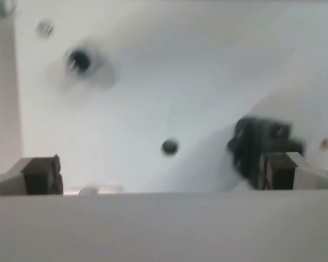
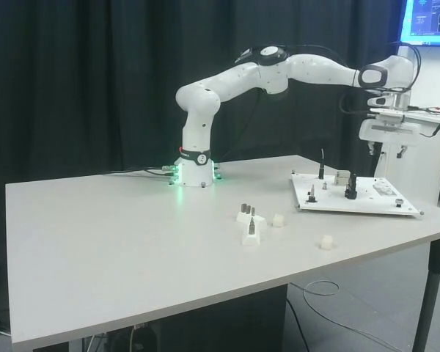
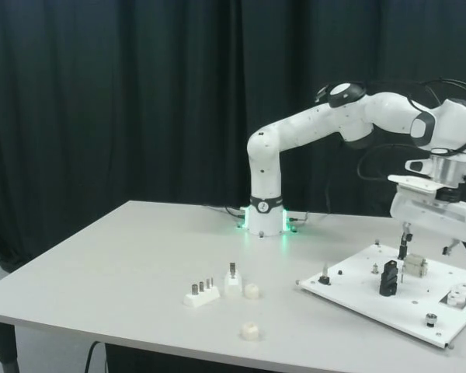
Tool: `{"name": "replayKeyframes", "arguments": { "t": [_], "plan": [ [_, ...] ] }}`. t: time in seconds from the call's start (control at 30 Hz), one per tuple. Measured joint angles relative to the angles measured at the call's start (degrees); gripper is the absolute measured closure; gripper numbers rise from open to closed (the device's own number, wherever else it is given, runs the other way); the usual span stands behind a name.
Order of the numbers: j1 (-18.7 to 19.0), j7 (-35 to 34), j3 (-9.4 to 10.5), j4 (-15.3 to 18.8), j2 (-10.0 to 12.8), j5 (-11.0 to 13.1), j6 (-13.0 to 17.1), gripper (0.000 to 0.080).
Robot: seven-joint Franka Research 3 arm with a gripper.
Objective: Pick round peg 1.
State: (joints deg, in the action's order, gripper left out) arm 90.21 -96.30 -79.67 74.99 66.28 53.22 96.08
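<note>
With its fingers spread wide and empty, the gripper (image 2: 385, 152) hangs high over the white board (image 3: 357, 296), while the pegs (image 3: 202, 287) (which one is round peg 1 I cannot tell) stand in white holders well away toward the table's middle, so descending here would grab a wrong board fixture.

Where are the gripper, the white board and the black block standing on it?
gripper (image 3: 426, 249), second room view, midway between its fingertips
white board (image 3: 349, 297), second room view, a bare part near its front edge
black block (image 3: 387, 280), second room view, its middle
</note>
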Motion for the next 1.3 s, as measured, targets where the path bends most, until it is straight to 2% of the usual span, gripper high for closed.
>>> {"name": "replayKeyframes", "arguments": {
  "t": [0.23,0.5,0.9,1.3],
  "plan": [
    [-0.12,2.40,-1.52,3.06,-0.01,-2.69,-0.02,0.0003],
    [-0.26,7.03,-3.39,7.97,-0.02,-4.26,-0.01,0.0003],
    [-0.29,15.89,-5.42,16.77,-0.03,-4.47,0.81,0.0003],
    [0.03,24.35,-5.92,25.29,-0.05,-4.46,4.52,0.0003]
  ]
}}
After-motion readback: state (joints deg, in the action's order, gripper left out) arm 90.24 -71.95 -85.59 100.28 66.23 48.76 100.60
